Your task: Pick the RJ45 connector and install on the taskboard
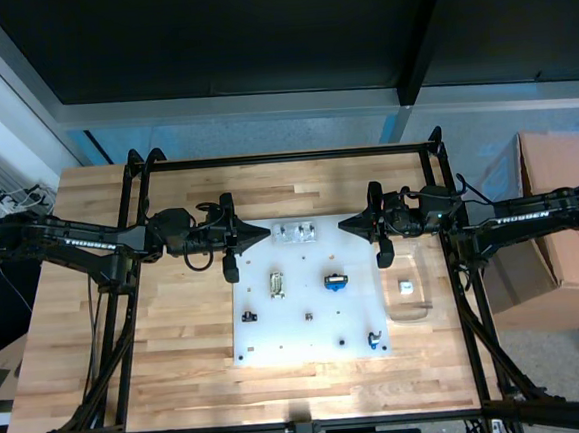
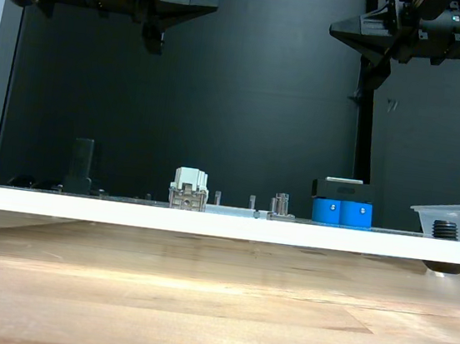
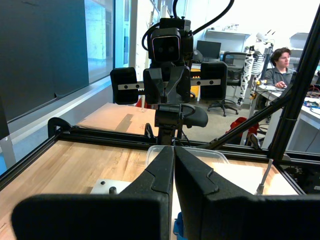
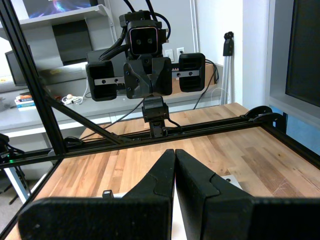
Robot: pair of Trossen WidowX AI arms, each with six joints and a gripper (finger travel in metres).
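From above, we see the left gripper [image 1: 264,234] and right gripper [image 1: 344,225] over the board's [image 1: 278,328] far edge. TROSSEN reads on the left arm [image 1: 76,240] and right arm [image 1: 530,213]. The connector [image 1: 375,337] seems seated in the blue jack [image 1: 379,347] at the board's near right corner, well apart from both grippers. Low view: we can't tell. Wrist views: both grippers clenched, empty.

The left claw [image 1: 267,234] and right claw [image 1: 342,226], each with fingers pressed together, hang high over the white board's [image 1: 280,350] far edge, tips apart, with open air beneath. Low obstacles stand on the board: a pale housing [image 2: 189,190], short posts [image 2: 281,203] and blue blocks [image 2: 341,211]. The clear tray [image 2: 459,219] lies just right of the board, and black frame rails [image 1: 285,158] ring the table [image 1: 177,316].
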